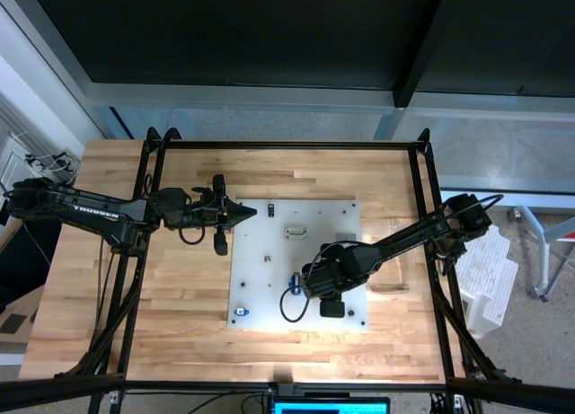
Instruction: Remove the 16mm cylinder and place in the container
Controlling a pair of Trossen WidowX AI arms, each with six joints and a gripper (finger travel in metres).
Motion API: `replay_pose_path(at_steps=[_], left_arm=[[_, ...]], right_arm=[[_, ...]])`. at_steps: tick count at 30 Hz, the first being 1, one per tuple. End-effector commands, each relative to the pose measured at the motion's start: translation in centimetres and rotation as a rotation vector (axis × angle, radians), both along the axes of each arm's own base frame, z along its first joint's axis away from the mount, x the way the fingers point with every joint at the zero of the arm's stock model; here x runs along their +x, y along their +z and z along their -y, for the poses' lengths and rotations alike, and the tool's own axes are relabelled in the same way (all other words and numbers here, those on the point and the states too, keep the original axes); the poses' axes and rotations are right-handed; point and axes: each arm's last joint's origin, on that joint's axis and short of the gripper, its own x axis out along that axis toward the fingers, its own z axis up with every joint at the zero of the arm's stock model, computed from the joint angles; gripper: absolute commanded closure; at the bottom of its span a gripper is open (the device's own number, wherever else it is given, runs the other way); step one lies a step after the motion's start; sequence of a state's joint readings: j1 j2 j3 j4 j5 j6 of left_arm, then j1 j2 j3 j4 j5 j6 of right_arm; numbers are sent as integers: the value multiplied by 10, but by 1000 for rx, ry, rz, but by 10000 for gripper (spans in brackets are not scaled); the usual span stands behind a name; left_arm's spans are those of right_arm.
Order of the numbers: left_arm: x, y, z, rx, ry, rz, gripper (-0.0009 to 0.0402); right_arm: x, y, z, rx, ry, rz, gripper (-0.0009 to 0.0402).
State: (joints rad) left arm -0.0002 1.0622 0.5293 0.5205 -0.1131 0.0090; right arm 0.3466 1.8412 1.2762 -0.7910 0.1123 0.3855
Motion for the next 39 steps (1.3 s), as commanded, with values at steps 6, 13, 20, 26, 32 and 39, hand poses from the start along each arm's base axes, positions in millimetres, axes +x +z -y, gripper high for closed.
replay_pose_path(at_steps=[6,13,20,26,32,39], left_arm=[[0,0,0,0,0,0,393],[0,0,0,0,0,0,393],[0,0,0,0,0,0,393],[0,0,0,0,0,0,393],[0,0,0,0,0,0,393],[0,0,0,0,0,0,393]], right_arm=[[0,0,0,-1,7,1,314],[0,0,0,-1,7,1,356],[-1,5,0,3,9,14,371],[-6,21,4,15,4,49,370],[-15,42,9,28,-3,87,370],[-26,66,18,43,-18,133,370]])
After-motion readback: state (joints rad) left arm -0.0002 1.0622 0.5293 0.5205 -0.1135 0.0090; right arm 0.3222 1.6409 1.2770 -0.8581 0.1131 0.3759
